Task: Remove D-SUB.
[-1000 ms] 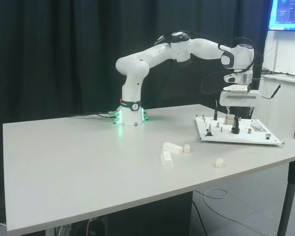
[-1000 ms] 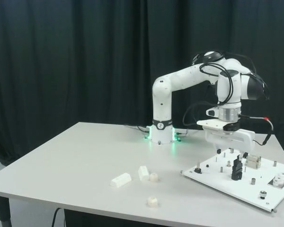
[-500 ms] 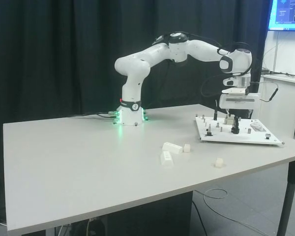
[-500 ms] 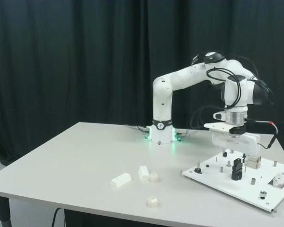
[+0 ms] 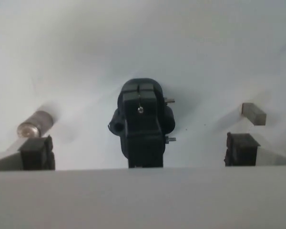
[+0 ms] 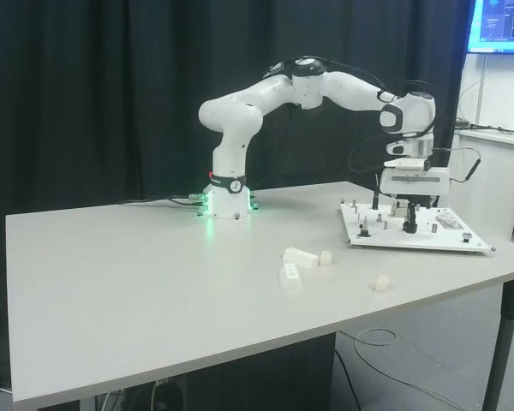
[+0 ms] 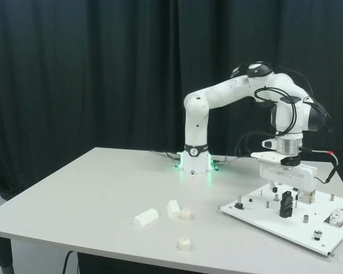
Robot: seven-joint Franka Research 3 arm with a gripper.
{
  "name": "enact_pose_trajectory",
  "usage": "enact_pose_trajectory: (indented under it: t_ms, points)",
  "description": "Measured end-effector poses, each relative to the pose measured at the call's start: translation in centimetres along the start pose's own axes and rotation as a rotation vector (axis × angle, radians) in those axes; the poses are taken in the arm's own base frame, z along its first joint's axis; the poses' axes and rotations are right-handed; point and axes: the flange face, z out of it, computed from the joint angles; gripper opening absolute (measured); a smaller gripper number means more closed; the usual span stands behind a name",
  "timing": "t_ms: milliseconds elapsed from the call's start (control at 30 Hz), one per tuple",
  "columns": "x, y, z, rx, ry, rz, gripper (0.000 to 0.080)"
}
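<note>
The D-SUB [image 5: 140, 121] is a black connector standing upright on the white board [image 5: 86, 57]. In the room views the D-SUB [image 6: 409, 224] [image 7: 285, 204] sits near the middle of the board [image 6: 437, 242] [image 7: 268, 221]. My gripper [image 5: 138, 151] [image 6: 409, 204] [image 7: 286, 189] hangs just above it, pointing straight down. The gripper is open: its black fingertips [image 5: 35, 152] stand wide apart, one on each side of the connector, touching nothing.
The board also carries a metal peg [image 5: 35, 123], a small grey block [image 5: 253, 113], several black posts and a white part [image 7: 338, 217]. Several white blocks [image 6: 300, 256] [image 7: 146, 217] lie on the grey table [image 6: 137, 274] beside the board.
The arm has swung sideways across the board and come to hang over the black connector, slightly lower than before. The blocks and board parts have not moved.
</note>
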Motion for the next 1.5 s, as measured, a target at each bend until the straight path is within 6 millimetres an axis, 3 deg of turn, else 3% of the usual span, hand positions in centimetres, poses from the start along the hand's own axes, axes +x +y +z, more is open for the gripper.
enact_pose_trajectory:
  t_ms: [767,800,1067,1100,1267,1300,1467,1500]
  points:
    - [-0.6,1.2,1.8,0.061,0.023,0.008,0.08]
    - [-0.6,1.2,1.8,0.062,0.024,0.009,0.0676]
    - [-0.3,1.0,1.7,0.072,0.03,0.013,0.0676]
    - [-0.2,1.0,1.6,0.073,0.031,0.013,0.035]
    - [0.0,0.8,1.0,0.083,0.034,0.016,0.035]
    - [0.1,0.8,0.9,0.083,0.034,0.017,0.0188]
    - [0.4,0.4,-0.1,0.099,0.037,0.022,0.0188]
    - [0.5,0.3,-0.3,0.102,0.037,0.023,0.0155]
